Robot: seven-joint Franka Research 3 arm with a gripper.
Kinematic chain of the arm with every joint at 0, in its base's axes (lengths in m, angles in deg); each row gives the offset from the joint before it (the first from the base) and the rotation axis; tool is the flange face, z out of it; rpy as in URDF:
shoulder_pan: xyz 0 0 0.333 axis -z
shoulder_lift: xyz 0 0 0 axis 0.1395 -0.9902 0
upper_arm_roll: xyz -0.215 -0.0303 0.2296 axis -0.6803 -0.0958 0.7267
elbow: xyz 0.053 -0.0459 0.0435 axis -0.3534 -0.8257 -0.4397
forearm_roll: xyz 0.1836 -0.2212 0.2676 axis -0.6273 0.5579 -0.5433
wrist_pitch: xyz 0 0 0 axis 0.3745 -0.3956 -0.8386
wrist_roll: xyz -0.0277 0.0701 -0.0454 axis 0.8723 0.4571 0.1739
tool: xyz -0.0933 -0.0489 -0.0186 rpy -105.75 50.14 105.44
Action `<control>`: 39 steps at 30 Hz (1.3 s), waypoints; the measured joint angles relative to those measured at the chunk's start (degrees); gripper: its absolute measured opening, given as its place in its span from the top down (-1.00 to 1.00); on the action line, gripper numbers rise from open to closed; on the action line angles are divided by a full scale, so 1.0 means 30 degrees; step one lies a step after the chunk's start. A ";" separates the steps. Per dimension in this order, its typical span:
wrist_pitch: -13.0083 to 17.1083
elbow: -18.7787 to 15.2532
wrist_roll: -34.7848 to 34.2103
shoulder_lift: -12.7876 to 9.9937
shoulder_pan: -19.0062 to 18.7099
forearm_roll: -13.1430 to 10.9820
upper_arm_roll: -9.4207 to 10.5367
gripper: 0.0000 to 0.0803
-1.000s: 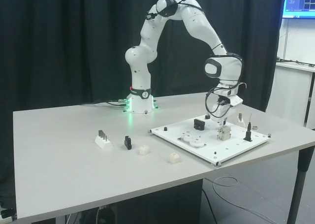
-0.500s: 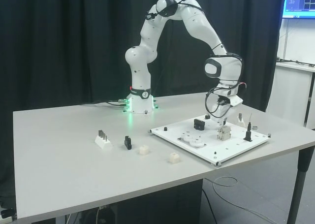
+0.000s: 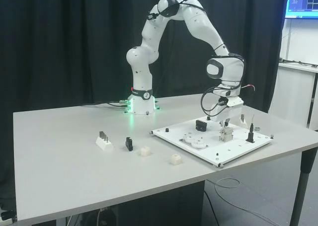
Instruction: Insert BNC.
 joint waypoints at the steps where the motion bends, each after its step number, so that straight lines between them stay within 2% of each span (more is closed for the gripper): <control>1: 0.0019 -0.0003 -0.0263 -0.0010 0.0000 -0.0002 0.0003 0.71; 9: 0.0490 -0.0133 -0.1307 -0.0186 0.0001 -0.0025 0.0073 0.71; 34: 0.0502 -0.0171 -0.1325 -0.0143 0.0012 -0.0028 0.0077 0.71; 39: 0.0518 -0.0172 -0.1902 -0.0149 0.0021 -0.0102 0.0076 0.71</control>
